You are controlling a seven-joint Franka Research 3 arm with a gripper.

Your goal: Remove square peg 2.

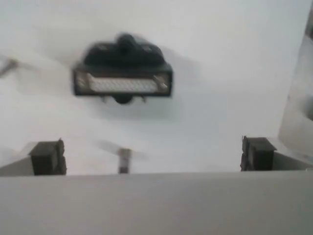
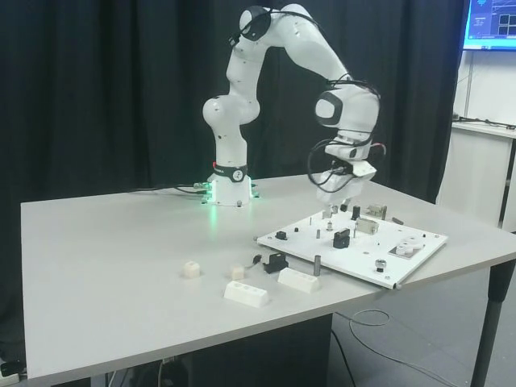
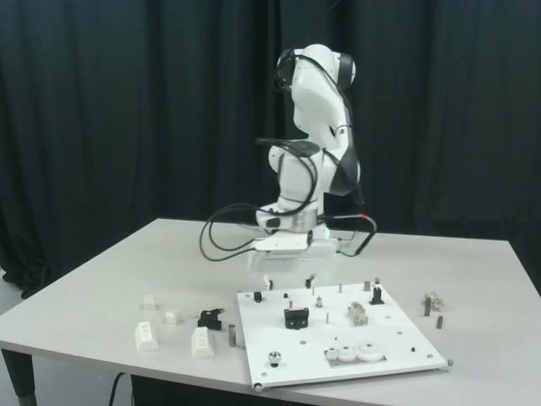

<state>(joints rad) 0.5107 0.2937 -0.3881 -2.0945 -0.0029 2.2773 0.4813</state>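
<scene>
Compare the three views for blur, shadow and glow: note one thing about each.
Wrist view: the black connector is soft-edged and casts a faint shadow on the white board. First room view: a green glow lights the table at the arm's base. Second room view: the black curtain stays dark and the board is evenly lit.

— Where's your arm [image 3: 308, 169]?
— Bent over the far edge of the white board [image 3: 338, 338] on your counter [image 3: 101, 296].
— Anything beside the board?
— Small white blocks [image 3: 173, 334], just off its left side.
</scene>
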